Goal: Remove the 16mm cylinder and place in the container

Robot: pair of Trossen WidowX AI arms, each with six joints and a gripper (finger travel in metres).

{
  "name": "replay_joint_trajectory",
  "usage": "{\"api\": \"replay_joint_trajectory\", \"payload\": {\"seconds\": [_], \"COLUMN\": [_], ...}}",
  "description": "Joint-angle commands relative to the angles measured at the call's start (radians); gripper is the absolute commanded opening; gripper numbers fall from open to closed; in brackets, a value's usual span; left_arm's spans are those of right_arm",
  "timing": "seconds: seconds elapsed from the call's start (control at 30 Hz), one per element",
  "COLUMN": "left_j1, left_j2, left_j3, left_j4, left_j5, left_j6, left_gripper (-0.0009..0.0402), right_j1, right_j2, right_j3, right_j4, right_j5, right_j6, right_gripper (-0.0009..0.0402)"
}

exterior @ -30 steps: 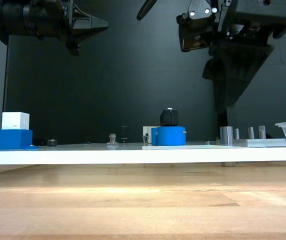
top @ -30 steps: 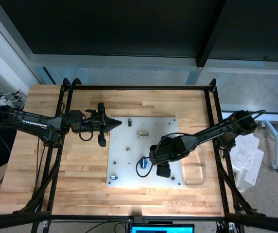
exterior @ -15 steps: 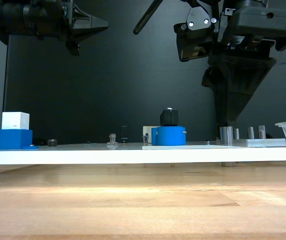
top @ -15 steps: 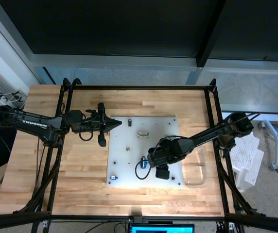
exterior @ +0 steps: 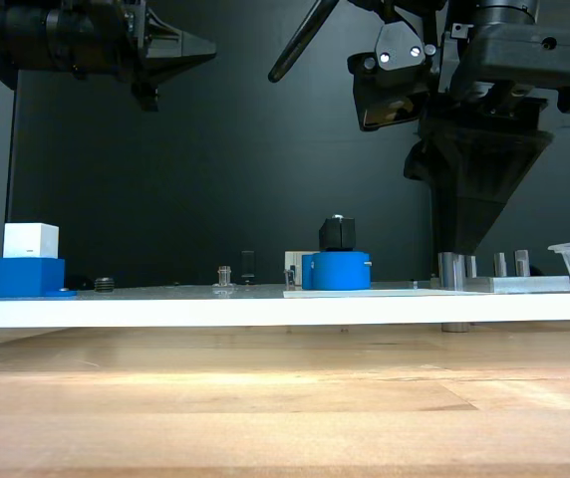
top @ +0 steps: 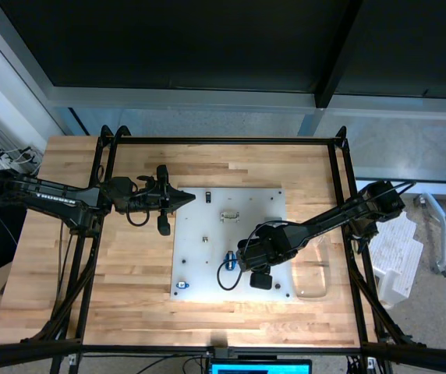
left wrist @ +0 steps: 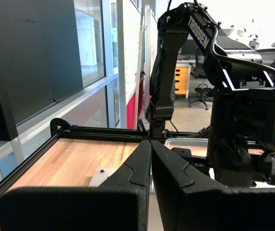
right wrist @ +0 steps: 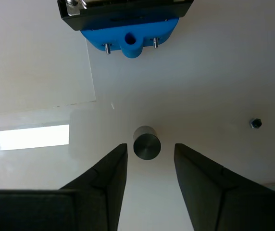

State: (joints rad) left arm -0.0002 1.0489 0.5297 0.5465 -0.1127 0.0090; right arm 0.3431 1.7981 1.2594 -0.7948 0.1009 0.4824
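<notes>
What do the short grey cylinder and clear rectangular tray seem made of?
Short grey cylinder: probably metal, dull sheen on top. Clear rectangular tray: likely plastic, wood shows through. Right tool, open, over the cylinder; left tool, shut, over the white board's far-left corner.

You have one wooden counter (top: 129,265) carrying one white square board (top: 199,265) and one clear plastic rectangular tray (top: 315,282). Two black robot arms (top: 44,195) reach in, each with one claw. The left claw (top: 190,198) hangs just left of the board, and the right claw (exterior: 454,247) hangs over the board's right part. One short grey metal cylinder (right wrist: 146,142) stands beneath the right claw. The low view shows four upright grey pegs (exterior: 500,264) in all. There are two blue pieces, a blue block (exterior: 28,276) and a blue round connector (exterior: 341,270). You also have one white cube (exterior: 31,240) and one small hex nut (right wrist: 255,123).
</notes>
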Motion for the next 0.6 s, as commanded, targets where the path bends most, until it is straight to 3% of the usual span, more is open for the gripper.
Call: {"api": "replay_joint_trajectory", "payload": {"seconds": [0.03, 0.6], "left_j1": [0.000, 0.000], "left_j2": [0.000, 0.000], "left_j3": [0.000, 0.000], "left_j4": [0.000, 0.000], "left_j5": [0.000, 0.000], "left_j6": [0.000, 0.000], "left_gripper": [0.0000, 0.0000], "right_j1": [0.002, 0.006], "right_j2": [-0.001, -0.001], "right_j3": [-0.001, -0.021], "right_j4": [0.001, 0.001], "right_j5": [0.000, -0.024], "right_j6": [0.000, -0.001], "right_gripper": [0.0104, 0.0005]}}
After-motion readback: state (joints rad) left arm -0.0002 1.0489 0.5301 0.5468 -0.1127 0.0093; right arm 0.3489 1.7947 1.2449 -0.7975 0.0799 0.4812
